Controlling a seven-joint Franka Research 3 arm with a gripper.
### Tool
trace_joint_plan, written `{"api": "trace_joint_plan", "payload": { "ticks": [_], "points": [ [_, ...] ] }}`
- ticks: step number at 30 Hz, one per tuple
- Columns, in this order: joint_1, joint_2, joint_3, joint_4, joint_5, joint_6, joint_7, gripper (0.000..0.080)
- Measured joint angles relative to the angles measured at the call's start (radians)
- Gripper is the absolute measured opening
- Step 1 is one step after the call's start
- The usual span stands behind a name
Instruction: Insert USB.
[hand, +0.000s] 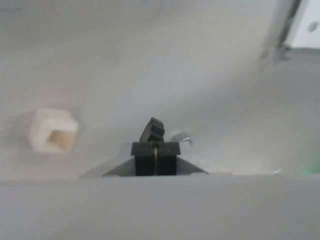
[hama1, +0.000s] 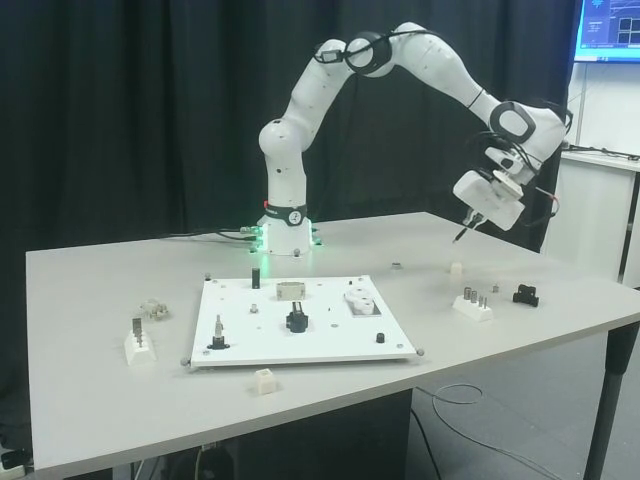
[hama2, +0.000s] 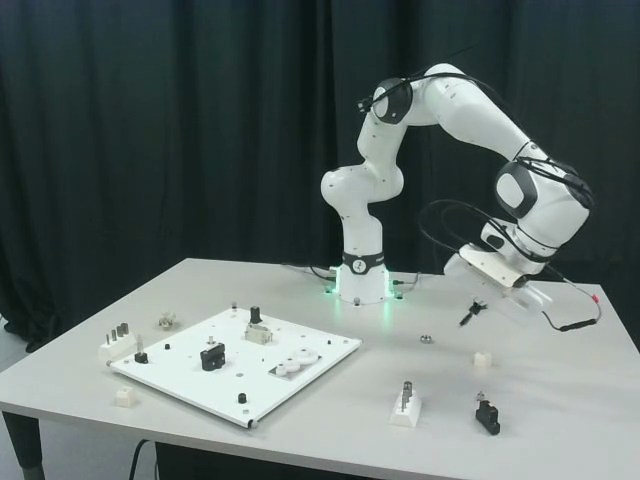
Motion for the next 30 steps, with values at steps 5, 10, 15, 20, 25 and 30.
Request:
{"api": "trace_joint_plan", "payload": {
  "ticks": [5,10,15,20,25,30],
  "points": [
    [-0.005,-0.007,-0.012,0.0,-0.036,-0.04,-0.036,0.0009],
    [-0.022,-0.016,-0.013,-0.005,-0.084,-0.078,-0.076,0.0009],
    [-0.045,-0.029,-0.011,-0.027,-0.132,-0.096,-0.115,0.0009],
    [-0.081,-0.053,0.003,-0.07,-0.189,-0.097,-0.155,0.0009],
    [-0.145,-0.085,0.05,-0.121,-0.257,-0.093,-0.174,0.0009],
    [-0.255,-0.122,0.149,-0.177,-0.335,-0.079,-0.186,0.0009]
  ]
}}
